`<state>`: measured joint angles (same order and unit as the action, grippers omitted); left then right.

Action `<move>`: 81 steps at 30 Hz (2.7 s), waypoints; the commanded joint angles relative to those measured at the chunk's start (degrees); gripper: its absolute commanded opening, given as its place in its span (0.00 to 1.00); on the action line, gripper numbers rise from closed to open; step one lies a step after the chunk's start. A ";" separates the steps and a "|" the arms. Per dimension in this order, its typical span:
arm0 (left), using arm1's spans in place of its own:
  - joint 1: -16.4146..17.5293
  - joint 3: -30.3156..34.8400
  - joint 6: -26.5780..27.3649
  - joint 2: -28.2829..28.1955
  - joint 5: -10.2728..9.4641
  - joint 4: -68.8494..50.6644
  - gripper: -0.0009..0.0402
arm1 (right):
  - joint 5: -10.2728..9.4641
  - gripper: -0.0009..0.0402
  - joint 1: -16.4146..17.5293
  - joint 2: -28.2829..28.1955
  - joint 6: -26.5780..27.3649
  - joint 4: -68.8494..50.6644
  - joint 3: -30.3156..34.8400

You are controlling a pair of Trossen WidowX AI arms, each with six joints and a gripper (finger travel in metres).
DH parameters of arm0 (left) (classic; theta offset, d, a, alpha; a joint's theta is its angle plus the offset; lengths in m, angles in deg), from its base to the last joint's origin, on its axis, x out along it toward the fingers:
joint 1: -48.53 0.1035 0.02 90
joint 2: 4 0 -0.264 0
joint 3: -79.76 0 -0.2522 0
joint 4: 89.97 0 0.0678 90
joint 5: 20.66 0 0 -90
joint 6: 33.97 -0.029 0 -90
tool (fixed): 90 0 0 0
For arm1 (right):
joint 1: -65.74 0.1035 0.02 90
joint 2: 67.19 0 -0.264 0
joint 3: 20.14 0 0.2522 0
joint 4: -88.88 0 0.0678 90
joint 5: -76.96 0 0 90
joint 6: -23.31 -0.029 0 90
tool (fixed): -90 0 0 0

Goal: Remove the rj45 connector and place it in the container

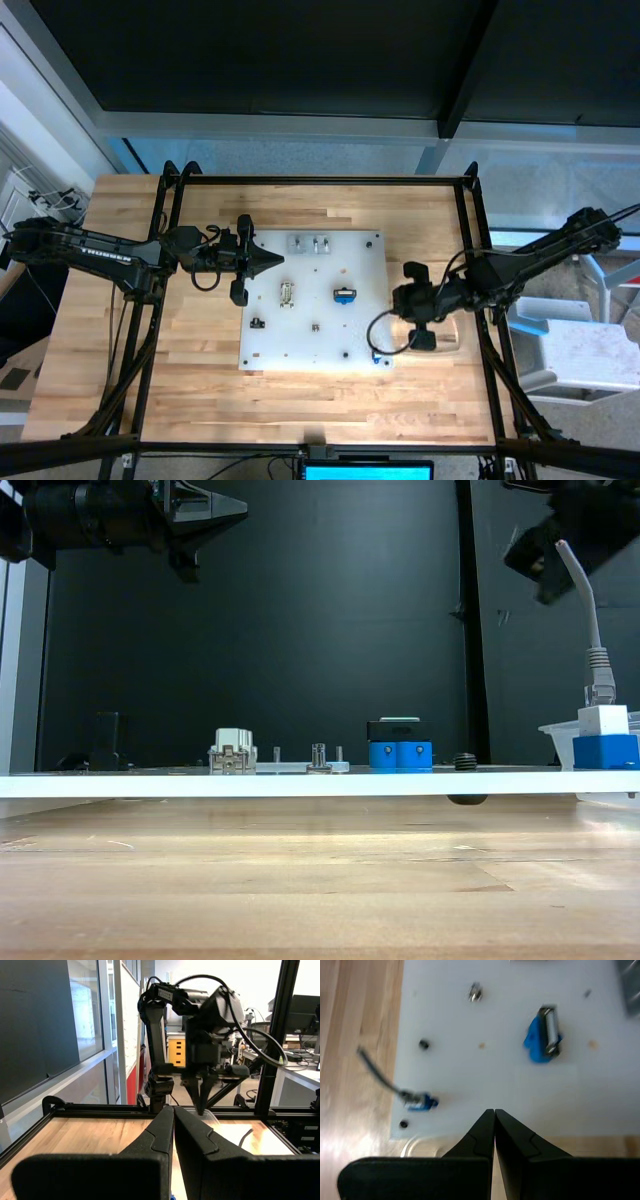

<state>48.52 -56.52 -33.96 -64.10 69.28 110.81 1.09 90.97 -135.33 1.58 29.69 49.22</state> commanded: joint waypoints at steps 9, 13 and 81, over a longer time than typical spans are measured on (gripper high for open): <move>0.02 0.00 0.00 -0.02 0.02 0.00 0.02 | 1.16 0.16 7.43 -2.89 -6.12 -0.37 -0.04; 0.02 0.00 0.00 -0.02 0.02 0.00 0.02 | 1.07 0.26 8.07 -4.13 -7.34 0.26 -0.04; 0.02 0.00 0.00 0.00 0.02 0.00 0.02 | 2.84 0.48 8.76 -20.46 -10.95 16.20 -1.95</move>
<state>48.52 -56.52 -33.96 -64.10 69.28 110.79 3.93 99.74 -155.81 -9.59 45.98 47.29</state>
